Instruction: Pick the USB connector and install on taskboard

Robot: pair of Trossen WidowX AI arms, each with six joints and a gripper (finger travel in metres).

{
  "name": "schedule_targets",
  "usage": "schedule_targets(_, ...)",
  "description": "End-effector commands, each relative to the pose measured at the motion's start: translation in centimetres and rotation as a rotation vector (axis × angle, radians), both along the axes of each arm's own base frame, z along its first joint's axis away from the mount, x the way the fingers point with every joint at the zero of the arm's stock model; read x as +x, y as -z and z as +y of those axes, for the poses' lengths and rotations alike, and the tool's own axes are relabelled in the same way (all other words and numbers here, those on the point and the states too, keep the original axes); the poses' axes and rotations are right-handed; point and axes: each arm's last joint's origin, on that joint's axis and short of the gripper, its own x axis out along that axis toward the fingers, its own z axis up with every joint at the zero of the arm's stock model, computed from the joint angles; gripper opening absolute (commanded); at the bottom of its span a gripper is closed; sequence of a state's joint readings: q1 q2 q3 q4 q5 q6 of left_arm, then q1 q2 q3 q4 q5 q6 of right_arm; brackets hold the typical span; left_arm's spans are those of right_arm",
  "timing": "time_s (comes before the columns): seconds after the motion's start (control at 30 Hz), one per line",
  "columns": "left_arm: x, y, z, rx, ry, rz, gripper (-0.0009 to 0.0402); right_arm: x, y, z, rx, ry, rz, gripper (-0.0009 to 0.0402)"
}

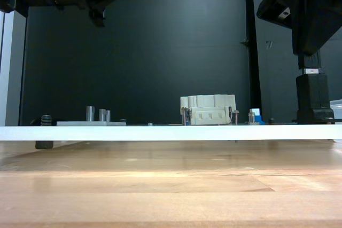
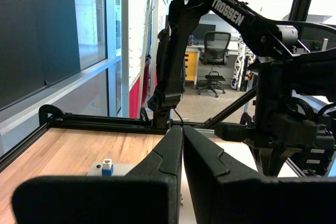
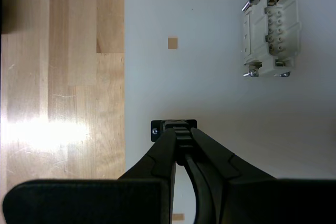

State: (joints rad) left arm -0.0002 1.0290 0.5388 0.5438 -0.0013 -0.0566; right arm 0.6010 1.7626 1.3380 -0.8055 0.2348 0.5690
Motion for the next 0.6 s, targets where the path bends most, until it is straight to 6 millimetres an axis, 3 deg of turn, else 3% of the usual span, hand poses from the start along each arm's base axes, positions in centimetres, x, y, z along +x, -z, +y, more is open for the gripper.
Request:
schedule_targets(0.03, 0.00, 0.00, 0.00, 0.000, 0.000, 0.000, 0.0000, -0.09, 0.88, 0.00, 0.008, -0.008, 0.021, 0.0000)
schedule_targets(0.6, 0.00, 0.00, 0.00, 0.000, 0.000, 0.000, 0.0000, -0.22, 1.14, 0.09, 0.020, -0.010, 0.017, 0.0000)
